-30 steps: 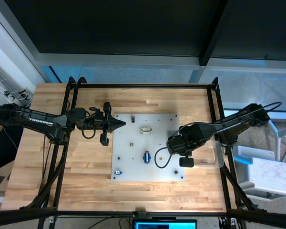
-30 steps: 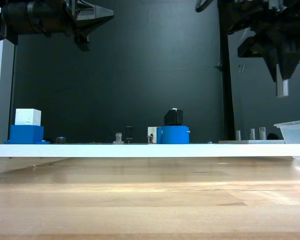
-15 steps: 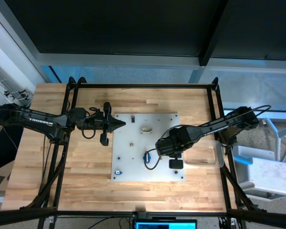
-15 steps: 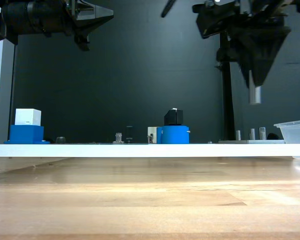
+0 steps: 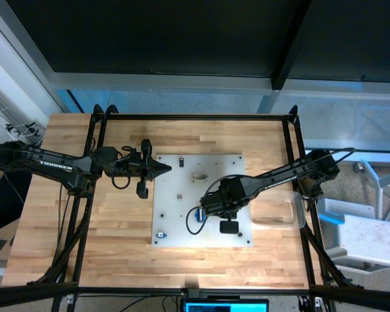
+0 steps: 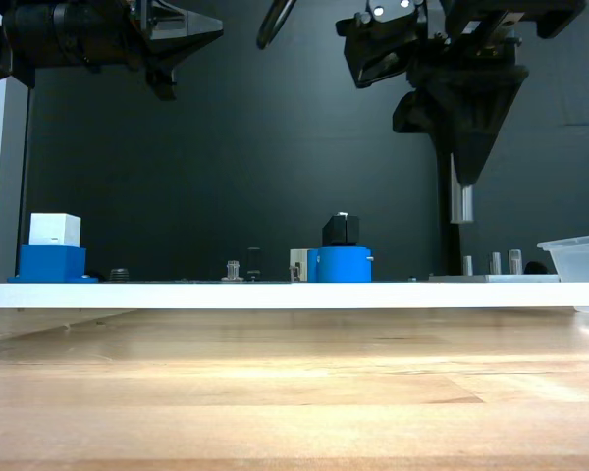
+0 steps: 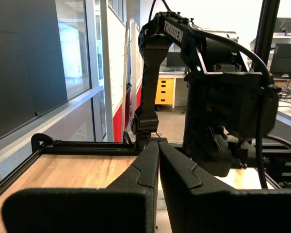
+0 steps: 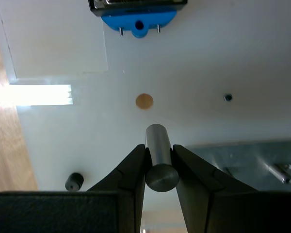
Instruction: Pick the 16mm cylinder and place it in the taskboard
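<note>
The 16mm cylinder is a short grey metal peg, upright and clamped between my right gripper's fingers. It hangs well above the taskboard, to the right of the blue fitting in the low view, where the cylinder points down from the right gripper. Beneath it, the right wrist view shows a small round hole in the white taskboard. From above, the right gripper is over the middle of the taskboard. My left gripper is shut and empty at the board's left edge.
A clear plastic tray lies just right of the board. On the board stand a grey plate with upright pegs, a white block on a blue base and a silver connector. The black frame rims the table.
My right arm has carried the cylinder leftward, from near the tray to over the board's middle, and lower. The left arm has not moved.
</note>
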